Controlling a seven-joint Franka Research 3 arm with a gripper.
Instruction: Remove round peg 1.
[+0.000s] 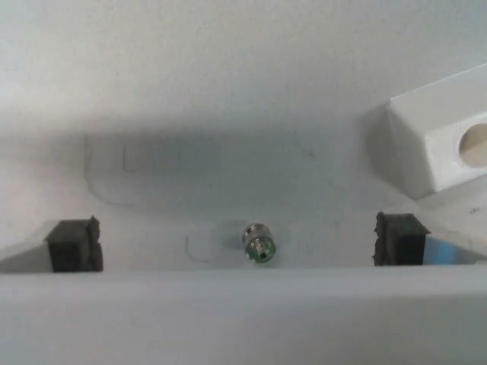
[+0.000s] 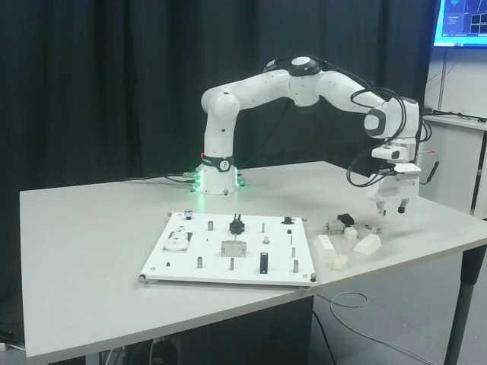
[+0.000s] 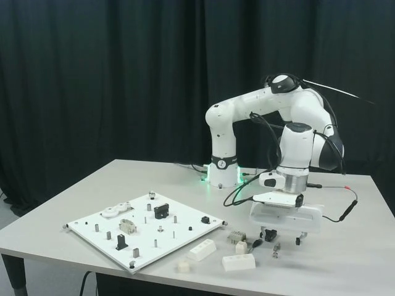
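A small grey metal round peg point(image 1: 259, 242) lies on its side on the grey table, between my two black fingertips and touching neither. My gripper point(image 1: 237, 242) is open and holds nothing. In the second room view the gripper point(image 3: 281, 237) hangs just above the table to the right of the white board point(image 3: 185, 237), with the peg point(image 3: 276, 250) on the table below it. The first room view shows the gripper point(image 2: 390, 207) over the table's right side, well away from the board point(image 2: 175, 266).
A white block with a round hole point(image 1: 445, 137) lies close to one finger. More white blocks point(image 3: 239, 262) point(image 3: 202, 250) and a small connector point(image 3: 236, 237) lie between the board and the gripper. Several pegs and fixtures stand on the board.
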